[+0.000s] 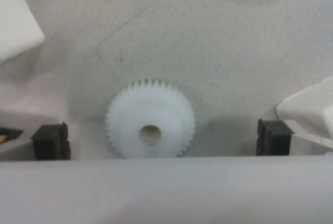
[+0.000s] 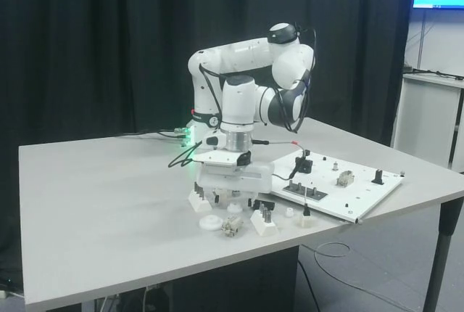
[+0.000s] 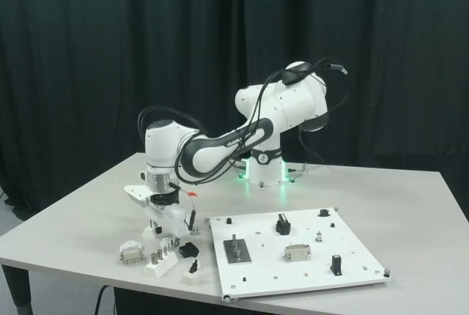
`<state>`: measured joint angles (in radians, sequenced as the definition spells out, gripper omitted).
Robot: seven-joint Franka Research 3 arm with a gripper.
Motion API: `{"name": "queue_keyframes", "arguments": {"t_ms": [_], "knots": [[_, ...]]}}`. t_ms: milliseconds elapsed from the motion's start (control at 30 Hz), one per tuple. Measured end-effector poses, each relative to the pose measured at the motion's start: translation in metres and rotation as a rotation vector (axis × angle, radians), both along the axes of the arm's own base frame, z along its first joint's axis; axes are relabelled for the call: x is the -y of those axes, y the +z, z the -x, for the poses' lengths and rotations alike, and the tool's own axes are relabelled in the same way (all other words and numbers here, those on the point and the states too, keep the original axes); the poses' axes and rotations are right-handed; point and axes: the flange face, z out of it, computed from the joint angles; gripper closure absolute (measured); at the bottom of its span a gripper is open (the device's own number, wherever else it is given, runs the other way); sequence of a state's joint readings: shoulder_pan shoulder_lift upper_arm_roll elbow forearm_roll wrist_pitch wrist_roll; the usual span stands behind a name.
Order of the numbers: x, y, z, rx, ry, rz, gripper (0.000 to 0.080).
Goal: Pick medium gear.
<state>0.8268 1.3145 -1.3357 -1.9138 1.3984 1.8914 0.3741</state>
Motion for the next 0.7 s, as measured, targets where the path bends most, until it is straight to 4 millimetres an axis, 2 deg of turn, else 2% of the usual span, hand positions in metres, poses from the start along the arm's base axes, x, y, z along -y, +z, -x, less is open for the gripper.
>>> {"name": "queue_keyframes", "arguments": {"t_ms": [700], "knots": [[-0.0036,-0.0102,-0.0006,0.006,0.003,0.004,0.0003]]}}
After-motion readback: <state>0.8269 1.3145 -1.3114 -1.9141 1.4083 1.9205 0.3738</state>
